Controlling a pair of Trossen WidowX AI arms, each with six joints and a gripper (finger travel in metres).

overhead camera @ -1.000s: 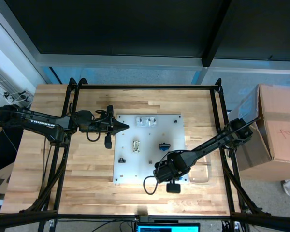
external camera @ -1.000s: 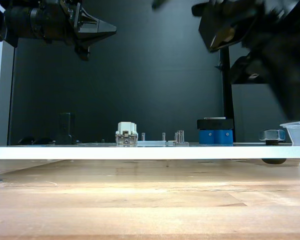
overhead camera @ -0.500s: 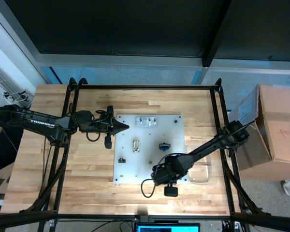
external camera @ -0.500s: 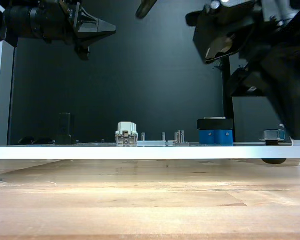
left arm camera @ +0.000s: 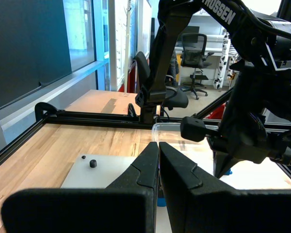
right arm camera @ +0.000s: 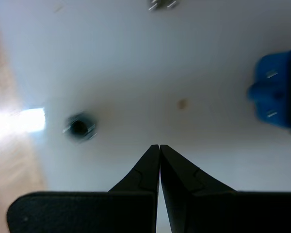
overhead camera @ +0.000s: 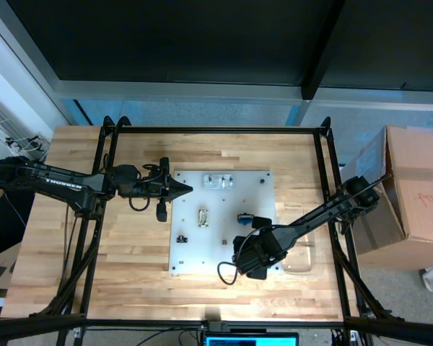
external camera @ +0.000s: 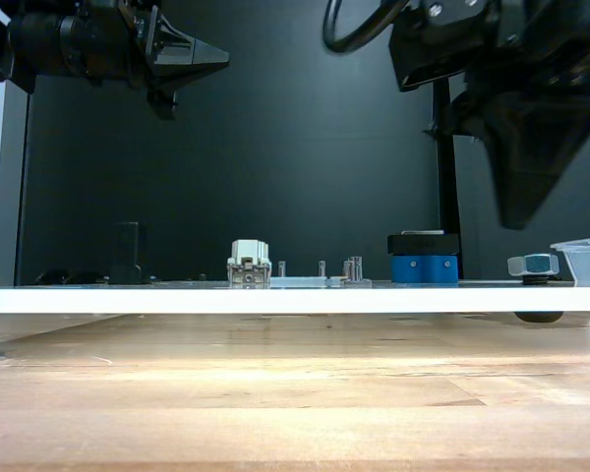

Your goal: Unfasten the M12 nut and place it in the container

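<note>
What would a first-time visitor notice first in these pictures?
The right tool hangs shut and empty, pointing down over the white board's near right part, beside the small silver nut on its stud. The left tool, also shut, hovers high over the board's far left edge.

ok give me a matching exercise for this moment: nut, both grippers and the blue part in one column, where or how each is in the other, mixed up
Things:
1. M12 nut
2. left gripper
3. right gripper
4. blue part

Places or states:
a. shut on nothing, raised over the near right part of the board
b. on its stud, free of both grippers
c. shut, raised over the board's far left part
d. standing on the board, right of its middle

Pairs: 1-b, 2-c, 3-a, 4-d
</note>
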